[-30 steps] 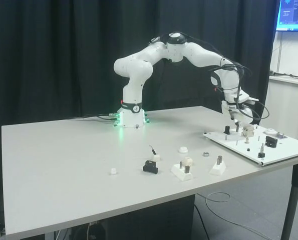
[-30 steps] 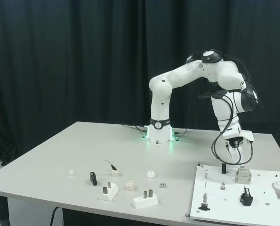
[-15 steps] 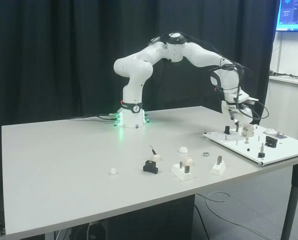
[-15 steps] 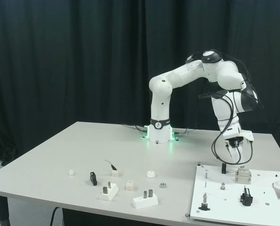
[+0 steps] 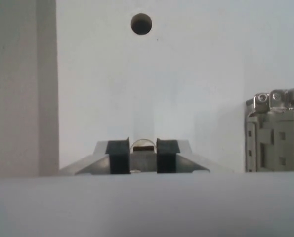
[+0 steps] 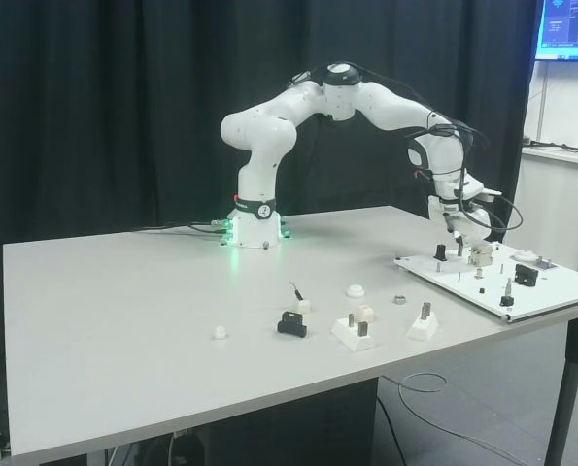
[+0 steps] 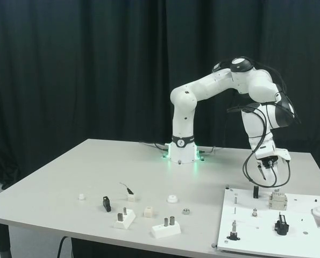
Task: Insert square peg 3.
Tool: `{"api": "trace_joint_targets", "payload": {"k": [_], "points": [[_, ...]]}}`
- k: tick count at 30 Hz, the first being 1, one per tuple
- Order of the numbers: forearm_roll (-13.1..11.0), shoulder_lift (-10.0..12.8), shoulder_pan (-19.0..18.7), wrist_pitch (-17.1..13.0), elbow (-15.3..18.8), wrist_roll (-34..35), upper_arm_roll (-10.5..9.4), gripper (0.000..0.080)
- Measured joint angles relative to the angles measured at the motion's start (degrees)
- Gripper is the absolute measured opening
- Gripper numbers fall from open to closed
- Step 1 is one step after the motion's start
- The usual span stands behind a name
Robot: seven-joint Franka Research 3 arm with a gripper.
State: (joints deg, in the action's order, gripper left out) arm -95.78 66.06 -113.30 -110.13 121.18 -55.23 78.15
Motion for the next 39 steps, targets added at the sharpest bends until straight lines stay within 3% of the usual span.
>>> {"api": "trace_joint_targets", "payload": {"k": [18,39], "points": [[0.0,0.0,0.3,0.8,0.2,-5.8,0.21,0.011],[-0.1,0.0,0.4,0.9,0.2,-2.6,0.22,0.011]]}}
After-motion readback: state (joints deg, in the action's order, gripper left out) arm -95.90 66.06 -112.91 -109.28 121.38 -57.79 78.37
